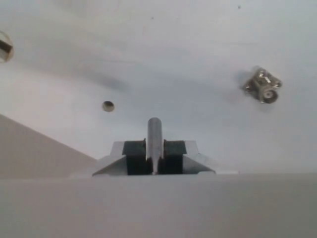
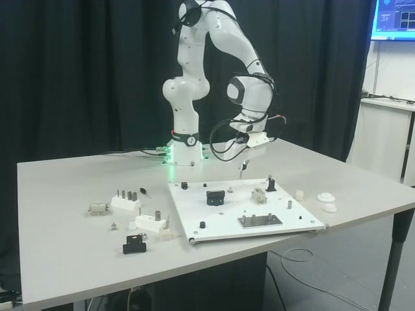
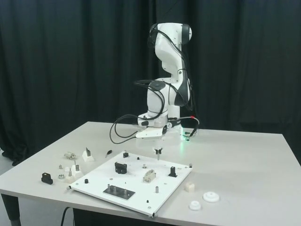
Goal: Insert round peg 2.
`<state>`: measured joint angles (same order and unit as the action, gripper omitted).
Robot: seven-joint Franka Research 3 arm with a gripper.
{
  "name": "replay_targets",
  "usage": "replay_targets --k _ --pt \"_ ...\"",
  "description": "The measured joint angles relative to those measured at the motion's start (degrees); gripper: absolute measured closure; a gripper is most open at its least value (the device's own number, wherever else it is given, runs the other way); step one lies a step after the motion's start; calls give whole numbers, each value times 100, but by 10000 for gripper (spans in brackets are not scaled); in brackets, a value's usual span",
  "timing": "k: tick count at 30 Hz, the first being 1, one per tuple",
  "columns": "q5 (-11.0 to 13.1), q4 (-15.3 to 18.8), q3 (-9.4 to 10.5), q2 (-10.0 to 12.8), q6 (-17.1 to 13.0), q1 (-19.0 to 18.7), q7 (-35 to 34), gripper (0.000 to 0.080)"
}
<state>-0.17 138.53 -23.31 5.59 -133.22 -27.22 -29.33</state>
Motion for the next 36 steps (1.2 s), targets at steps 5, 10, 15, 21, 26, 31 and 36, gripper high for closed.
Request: replay_targets --k 5,10,15,21,26,31,36 --pt "-5 91 54 -36 -53 -47 -127 734" --pt "-5 141 133 -48 -95 -49 -237 734" --pt "-5 217 194 -62 -200 -50 -329 734" --pt "-5 289 241 -66 -331 -49 -417 734" --pt "-4 358 273 -66 -430 -49 -470 734" --pt "-2 411 291 -66 -477 -49 -492 734" --pt "2 443 306 -66 -484 -49 -524 734"
